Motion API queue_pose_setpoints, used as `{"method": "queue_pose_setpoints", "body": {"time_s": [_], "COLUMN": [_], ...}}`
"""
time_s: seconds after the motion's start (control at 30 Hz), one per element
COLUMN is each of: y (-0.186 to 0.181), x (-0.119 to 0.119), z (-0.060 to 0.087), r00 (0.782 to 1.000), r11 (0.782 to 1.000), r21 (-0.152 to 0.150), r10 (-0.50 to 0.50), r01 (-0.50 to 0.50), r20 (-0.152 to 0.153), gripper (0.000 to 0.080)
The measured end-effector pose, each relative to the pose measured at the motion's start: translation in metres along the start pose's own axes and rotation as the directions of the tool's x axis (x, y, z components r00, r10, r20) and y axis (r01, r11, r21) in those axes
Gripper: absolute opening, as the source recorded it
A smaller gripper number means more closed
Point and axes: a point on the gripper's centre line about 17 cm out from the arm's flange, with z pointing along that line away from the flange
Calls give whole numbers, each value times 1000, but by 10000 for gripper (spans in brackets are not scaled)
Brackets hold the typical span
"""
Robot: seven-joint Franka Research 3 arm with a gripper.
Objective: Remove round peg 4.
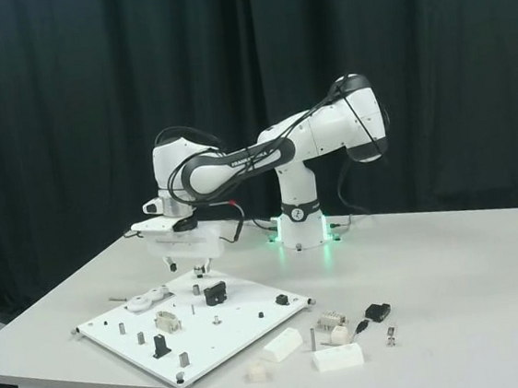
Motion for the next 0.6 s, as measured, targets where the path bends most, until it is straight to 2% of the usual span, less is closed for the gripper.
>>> {"method": "queue_pose_setpoints", "body": {"time_s": [0.6], "y": [-11], "x": [12], "z": [21], "r00": [998], "r11": [999], "r21": [21], "r10": [-37], "r01": [38], "r20": [-49], "gripper": [800]}}
